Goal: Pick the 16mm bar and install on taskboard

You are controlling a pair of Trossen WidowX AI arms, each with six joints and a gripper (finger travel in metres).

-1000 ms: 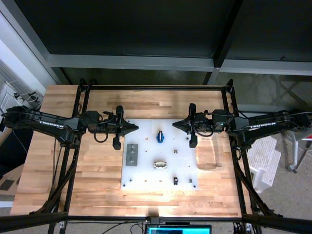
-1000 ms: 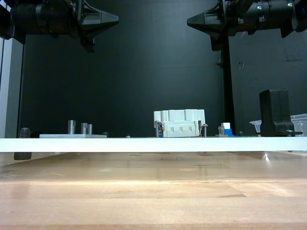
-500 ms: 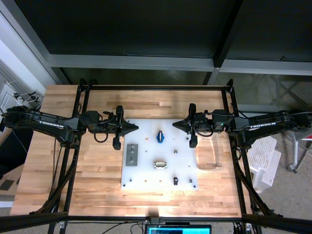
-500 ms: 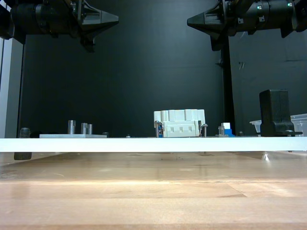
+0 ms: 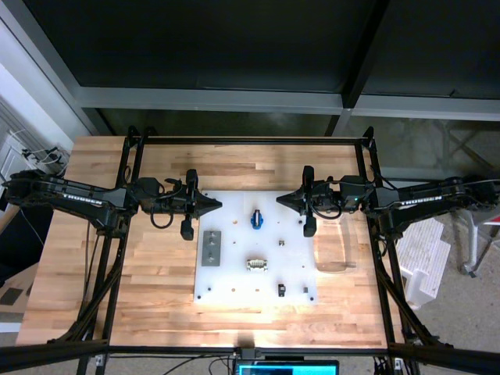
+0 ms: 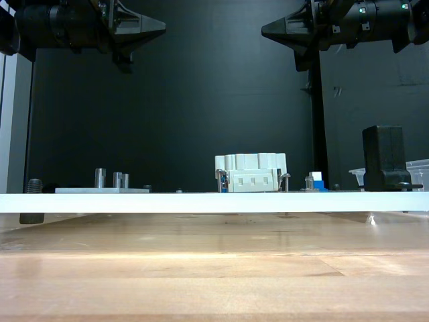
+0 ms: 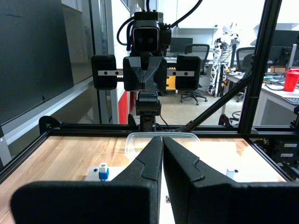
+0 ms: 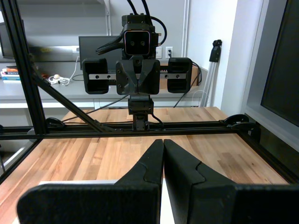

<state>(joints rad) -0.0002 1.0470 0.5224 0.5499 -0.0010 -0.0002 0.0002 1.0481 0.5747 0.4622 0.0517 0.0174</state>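
You have two grippers, both held high over the surface (image 5: 117,273). The left gripper (image 5: 217,205) hangs near the far left corner of the taskboard (image 5: 234,277) and the right gripper (image 5: 281,198) near its far right part, each with jaws clenched together. The one taskboard carries one grey block (image 5: 211,247) with three short pegs (image 6: 100,178) standing on it, one blue knob (image 5: 256,219) and one white connector (image 5: 257,266). You cannot tell which piece is the 16mm bar. One clear tray (image 5: 336,268) lies just beside the board's right edge; its contents cannot be made out.

Left gripper (image 7: 162,139) jaws pressed together; right gripper (image 7: 145,74) opposite, likewise; clear tray (image 7: 135,139) between.
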